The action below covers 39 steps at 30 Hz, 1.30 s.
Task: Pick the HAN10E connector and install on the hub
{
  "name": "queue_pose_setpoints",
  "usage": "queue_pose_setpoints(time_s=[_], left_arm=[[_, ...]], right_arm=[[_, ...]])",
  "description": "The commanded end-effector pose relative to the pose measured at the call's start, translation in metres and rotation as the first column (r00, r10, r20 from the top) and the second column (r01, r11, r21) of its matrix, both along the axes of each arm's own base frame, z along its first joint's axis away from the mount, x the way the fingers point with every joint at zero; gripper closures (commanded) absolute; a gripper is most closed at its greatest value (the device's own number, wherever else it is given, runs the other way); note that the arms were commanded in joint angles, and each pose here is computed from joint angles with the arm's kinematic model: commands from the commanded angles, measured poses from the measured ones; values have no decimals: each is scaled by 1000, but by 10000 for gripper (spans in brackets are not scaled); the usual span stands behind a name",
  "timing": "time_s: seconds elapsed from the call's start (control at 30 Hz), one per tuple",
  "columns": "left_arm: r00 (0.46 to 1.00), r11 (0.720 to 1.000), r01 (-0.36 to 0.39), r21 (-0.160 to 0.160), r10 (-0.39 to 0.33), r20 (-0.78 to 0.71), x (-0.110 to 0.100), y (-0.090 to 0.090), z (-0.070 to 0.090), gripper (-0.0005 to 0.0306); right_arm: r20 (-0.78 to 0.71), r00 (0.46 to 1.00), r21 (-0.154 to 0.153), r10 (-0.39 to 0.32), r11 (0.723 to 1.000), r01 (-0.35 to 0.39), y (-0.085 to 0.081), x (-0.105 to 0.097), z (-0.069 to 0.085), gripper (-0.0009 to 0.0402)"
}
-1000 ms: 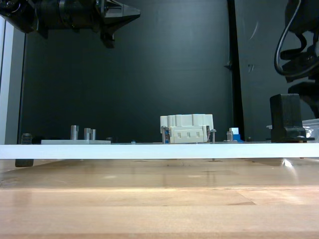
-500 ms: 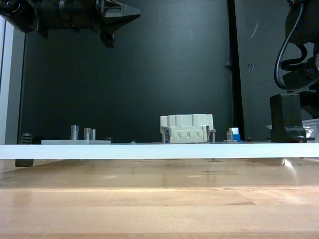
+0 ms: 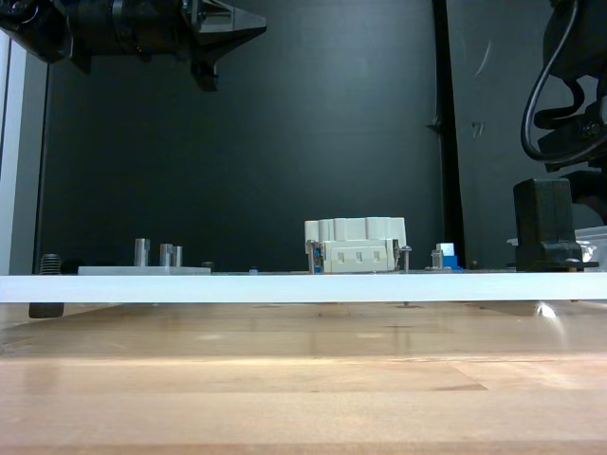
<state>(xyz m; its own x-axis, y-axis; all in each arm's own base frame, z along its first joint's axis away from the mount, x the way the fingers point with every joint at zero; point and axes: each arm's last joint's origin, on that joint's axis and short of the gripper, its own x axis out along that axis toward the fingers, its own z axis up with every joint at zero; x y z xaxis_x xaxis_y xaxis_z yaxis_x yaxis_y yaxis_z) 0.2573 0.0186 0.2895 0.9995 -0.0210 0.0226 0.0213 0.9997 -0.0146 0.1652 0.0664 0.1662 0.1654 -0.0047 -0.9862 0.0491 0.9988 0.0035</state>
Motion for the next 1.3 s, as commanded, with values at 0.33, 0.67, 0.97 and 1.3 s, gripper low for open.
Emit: queue_pose_setpoints(time_s=[0.33,0.67,0.97,1.3], left_arm=[[1000,1000,0,0,0,1,0,0,0,300],[1000,1000,0,0,0,1,0,0,0,300],[1000,1000,0,0,0,1,0,0,0,300],[1000,1000,0,0,0,1,0,0,0,300]], right_arm=[[-16,1000,12,-4,1000,4,4,10,49,360],[0,999,17,-49,999,49,9,50,80,370],[-13,1000,0,-7,1000,7,17,102,81,369],[-1,999,-7,37,999,-37,26,158,80,368]])
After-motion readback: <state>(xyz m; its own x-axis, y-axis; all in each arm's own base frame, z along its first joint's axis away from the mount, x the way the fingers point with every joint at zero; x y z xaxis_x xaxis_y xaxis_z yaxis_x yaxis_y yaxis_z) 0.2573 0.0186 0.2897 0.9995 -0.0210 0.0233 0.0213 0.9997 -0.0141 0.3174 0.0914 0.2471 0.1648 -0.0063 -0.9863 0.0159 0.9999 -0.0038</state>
